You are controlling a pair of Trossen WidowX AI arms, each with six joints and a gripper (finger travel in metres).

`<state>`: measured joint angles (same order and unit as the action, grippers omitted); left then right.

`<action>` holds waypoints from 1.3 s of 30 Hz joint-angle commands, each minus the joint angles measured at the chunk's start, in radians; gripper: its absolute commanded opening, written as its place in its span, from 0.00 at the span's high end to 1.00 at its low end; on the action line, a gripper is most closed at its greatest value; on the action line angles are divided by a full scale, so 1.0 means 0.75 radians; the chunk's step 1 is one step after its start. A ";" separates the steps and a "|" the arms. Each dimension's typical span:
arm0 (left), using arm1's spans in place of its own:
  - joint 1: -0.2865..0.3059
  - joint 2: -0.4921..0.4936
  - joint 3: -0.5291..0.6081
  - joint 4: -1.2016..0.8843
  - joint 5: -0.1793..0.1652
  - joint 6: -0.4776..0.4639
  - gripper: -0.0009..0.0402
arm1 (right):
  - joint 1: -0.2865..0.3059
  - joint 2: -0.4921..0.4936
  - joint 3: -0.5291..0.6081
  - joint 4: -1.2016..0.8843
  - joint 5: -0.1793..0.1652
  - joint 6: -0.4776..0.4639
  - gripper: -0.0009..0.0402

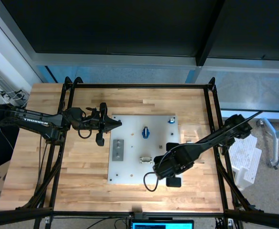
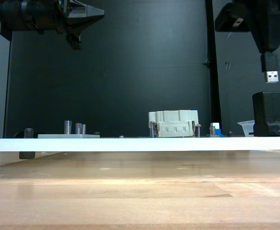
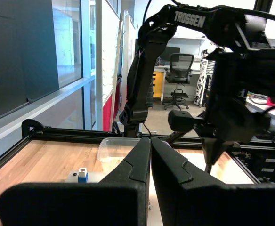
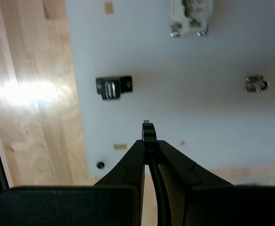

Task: Pick the USB connector and install on taskboard

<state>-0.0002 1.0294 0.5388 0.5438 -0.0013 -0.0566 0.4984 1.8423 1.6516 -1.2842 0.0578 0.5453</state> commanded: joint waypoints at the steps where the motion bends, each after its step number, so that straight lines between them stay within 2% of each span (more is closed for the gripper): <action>1: 0.001 0.000 0.000 0.001 0.001 0.001 0.98 | 0.001 0.047 0.055 -0.003 -0.009 -0.004 0.98; 16: 0.000 0.000 0.001 0.001 0.001 0.001 0.98 | 0.010 0.178 0.214 -0.043 -0.008 -0.004 0.98; 39: 0.000 0.000 0.000 0.001 0.001 0.001 0.98 | 0.034 0.187 0.193 -0.018 0.007 -0.005 0.98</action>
<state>-0.0002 1.0290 0.5388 0.5438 -0.0010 -0.0566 0.5240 1.9831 1.7988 -1.2999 0.0608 0.5434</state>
